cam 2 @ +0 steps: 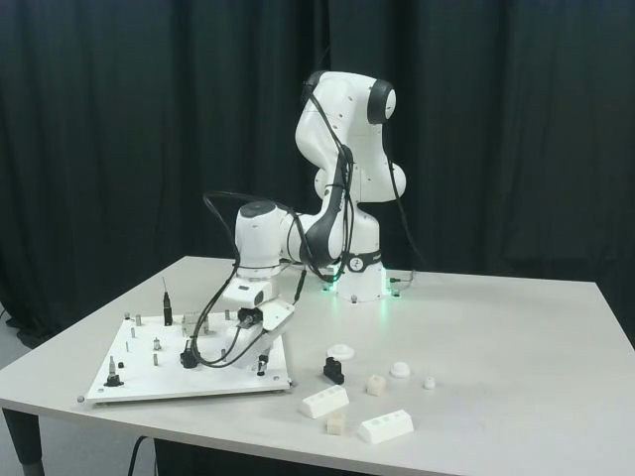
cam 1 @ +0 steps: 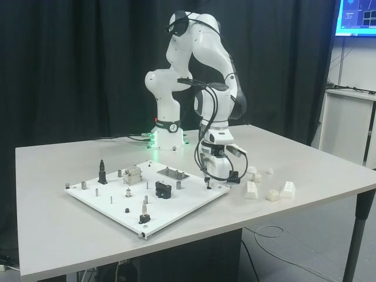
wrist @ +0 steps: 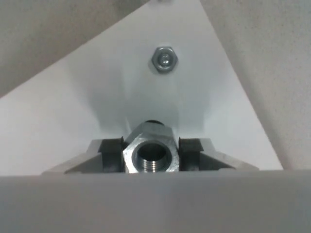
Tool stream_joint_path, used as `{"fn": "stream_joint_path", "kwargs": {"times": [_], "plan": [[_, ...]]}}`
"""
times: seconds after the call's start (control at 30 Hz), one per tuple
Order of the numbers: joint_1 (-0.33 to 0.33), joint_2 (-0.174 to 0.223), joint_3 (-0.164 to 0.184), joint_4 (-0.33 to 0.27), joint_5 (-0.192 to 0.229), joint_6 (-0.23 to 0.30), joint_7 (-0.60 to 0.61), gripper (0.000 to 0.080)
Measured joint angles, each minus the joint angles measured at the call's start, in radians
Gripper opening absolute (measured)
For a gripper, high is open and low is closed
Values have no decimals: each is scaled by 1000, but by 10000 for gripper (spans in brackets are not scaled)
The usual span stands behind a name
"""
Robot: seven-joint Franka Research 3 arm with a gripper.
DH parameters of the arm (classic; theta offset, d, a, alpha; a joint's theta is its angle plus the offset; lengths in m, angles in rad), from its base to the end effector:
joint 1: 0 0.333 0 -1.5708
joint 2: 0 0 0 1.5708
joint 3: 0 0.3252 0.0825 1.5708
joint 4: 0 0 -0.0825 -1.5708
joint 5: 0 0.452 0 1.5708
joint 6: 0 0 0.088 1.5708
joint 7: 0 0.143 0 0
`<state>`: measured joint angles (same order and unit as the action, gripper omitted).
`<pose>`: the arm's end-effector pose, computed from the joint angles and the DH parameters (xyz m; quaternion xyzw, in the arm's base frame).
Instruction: Remove bolt 4.
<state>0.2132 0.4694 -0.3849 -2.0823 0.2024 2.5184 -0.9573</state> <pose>0.6206 -0.1159 0.1316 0.9458 0.3237 -0.0090 0.0252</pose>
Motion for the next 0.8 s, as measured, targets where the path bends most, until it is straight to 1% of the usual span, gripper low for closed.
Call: {"fn": "stream_joint_path", "kwargs": {"times": [0.47, 0.8], "plan": [[0, 0, 0, 0, -1, 0, -94, 236], [0, 0, 0, 0, -1, 0, -104, 236]]}}
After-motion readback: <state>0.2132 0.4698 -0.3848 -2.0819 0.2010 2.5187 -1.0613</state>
